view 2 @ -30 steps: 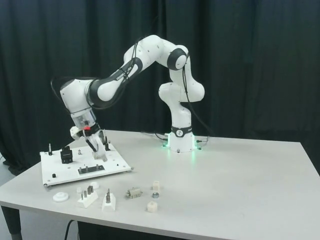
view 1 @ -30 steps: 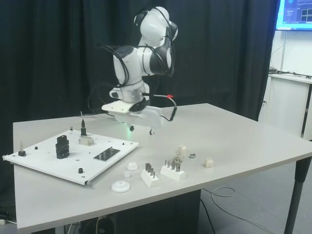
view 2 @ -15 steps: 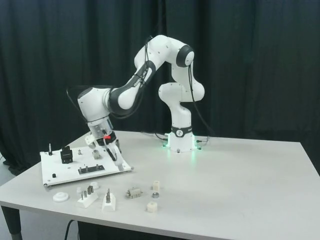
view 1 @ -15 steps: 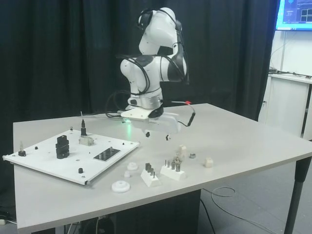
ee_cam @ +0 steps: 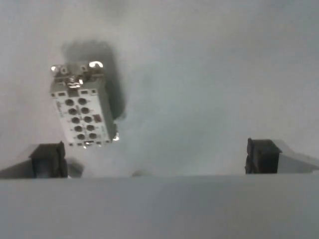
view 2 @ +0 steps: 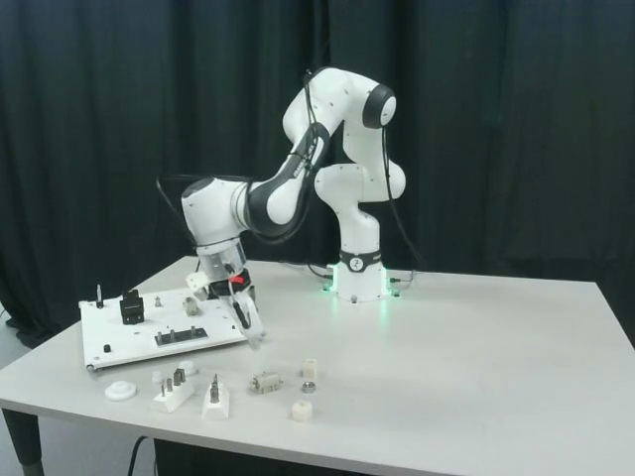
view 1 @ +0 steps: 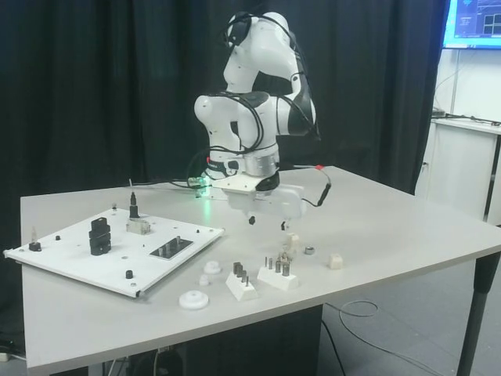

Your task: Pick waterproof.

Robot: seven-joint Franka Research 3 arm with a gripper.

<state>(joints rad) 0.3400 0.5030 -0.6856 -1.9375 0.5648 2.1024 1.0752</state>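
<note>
Fingers (ee_cam: 48, 160) of the gripper (ee_cam: 154, 159) stand wide apart and hold nothing; in the wrist view only grey table (ee_cam: 209, 74) lies between the two black pads. From where I stand, the gripper (view 1: 267, 222) hangs above the table (view 1: 391, 219), not touching it, at the end of the white arm (view 1: 250, 102), which is folded low from its base at the back of the table.

The waterproof connector (ee_cam: 82, 107), a white block with two rows of round holes on its face and metal clips at both ends, lies on the bare table. In the wrist view it sits near one finger, outside the gap between the pads and clear of both. In the first room view the connector (view 1: 290, 244) is at about 4 o'clock from the gripper, just below it; in the second room view the connector (view 2: 264, 382) lies at about 5 o'clock from the gripper (view 2: 254, 335).

Around the connector, in the first room view: a small nut-like ring (view 1: 309, 251) at 3 o'clock, a little white block (view 1: 335, 261) further out the same way, and two white holders with dark pins (view 1: 278, 273) at 7 o'clock. A white board (view 1: 94, 254) carrying small black and grey parts lies well apart at 9 o'clock.
</note>
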